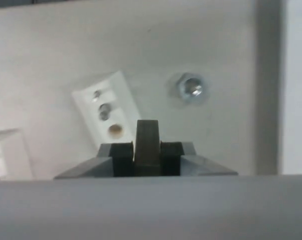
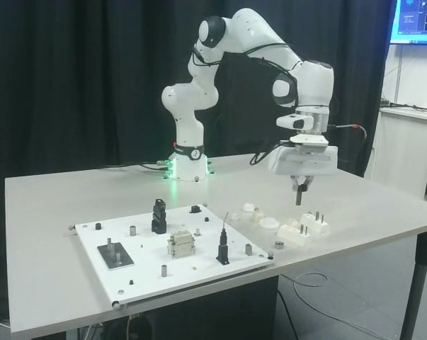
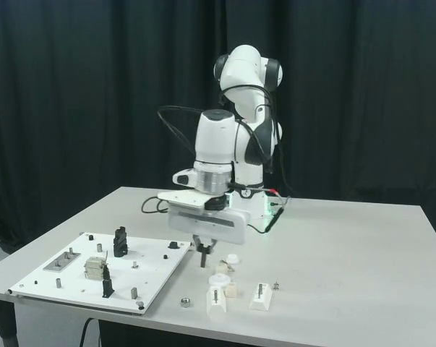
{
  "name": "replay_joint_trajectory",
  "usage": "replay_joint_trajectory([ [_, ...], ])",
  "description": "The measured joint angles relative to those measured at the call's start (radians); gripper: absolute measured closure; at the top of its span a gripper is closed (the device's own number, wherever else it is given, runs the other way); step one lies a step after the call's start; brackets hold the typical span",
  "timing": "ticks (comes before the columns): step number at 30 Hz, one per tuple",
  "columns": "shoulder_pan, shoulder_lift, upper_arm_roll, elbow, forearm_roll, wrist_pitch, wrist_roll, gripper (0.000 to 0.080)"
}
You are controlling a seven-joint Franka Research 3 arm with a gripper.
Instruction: Insert square peg 3.
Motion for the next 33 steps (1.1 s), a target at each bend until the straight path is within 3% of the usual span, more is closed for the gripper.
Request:
replay_joint_trajectory([
  [10, -0.074, 0.024, -0.001, 0.064, 0.0, 0.005, 0.07, 0.0693],
  [33, -0.236, 0.065, -0.003, 0.19, -0.005, -0.011, 0.094, 0.0693],
])
